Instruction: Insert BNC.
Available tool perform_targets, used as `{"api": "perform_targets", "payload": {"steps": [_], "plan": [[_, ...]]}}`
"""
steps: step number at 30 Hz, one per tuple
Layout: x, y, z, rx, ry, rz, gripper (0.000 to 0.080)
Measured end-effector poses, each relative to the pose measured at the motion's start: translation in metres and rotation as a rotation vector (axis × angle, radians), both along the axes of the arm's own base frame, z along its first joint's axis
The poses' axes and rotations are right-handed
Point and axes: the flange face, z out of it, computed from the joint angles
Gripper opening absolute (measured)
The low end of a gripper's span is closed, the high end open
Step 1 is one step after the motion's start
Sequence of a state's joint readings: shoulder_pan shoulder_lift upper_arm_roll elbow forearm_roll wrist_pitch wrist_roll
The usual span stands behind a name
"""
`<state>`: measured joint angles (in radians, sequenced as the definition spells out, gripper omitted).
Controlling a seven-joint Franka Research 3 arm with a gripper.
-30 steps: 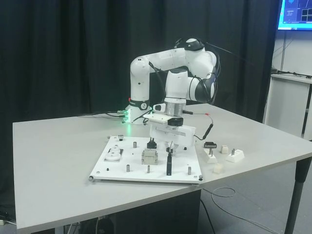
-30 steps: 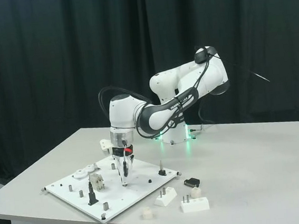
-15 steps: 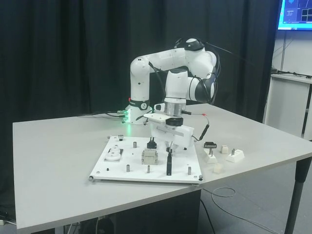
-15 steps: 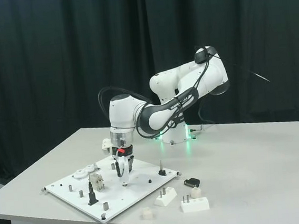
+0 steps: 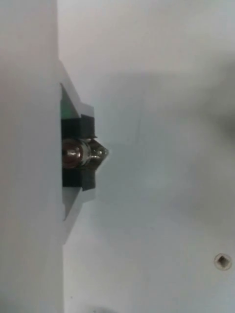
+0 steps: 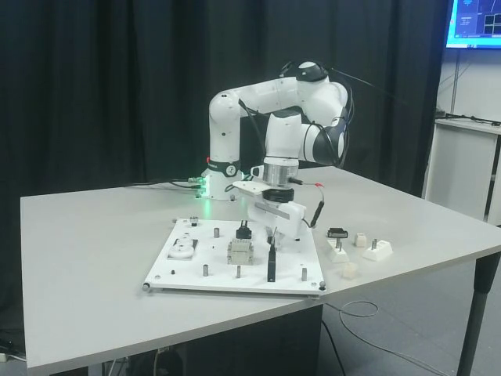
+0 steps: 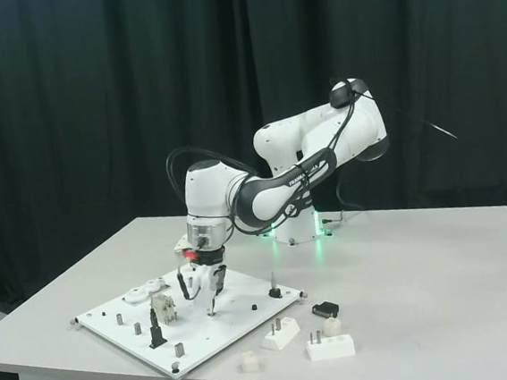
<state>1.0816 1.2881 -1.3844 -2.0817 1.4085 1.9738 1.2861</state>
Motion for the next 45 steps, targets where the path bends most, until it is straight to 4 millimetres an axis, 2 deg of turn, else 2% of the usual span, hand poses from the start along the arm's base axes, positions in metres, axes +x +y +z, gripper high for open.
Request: {"api": "perform_targets", "payload": {"steps": [11, 34, 40, 45], "plan": [[-0.0001, 0.0002, 0.0, 0.004, -0.008, -0.103, 0.0121], [-0.0003, 0.0008, 0.0002, 0.021, -0.035, -0.472, 0.0121], [0.0001, 0.0013, 0.0001, 0.019, -0.033, -0.469, 0.0121], [0.0004, 0.0017, 0.0, 0.011, -0.023, -0.374, 0.0121]]}}
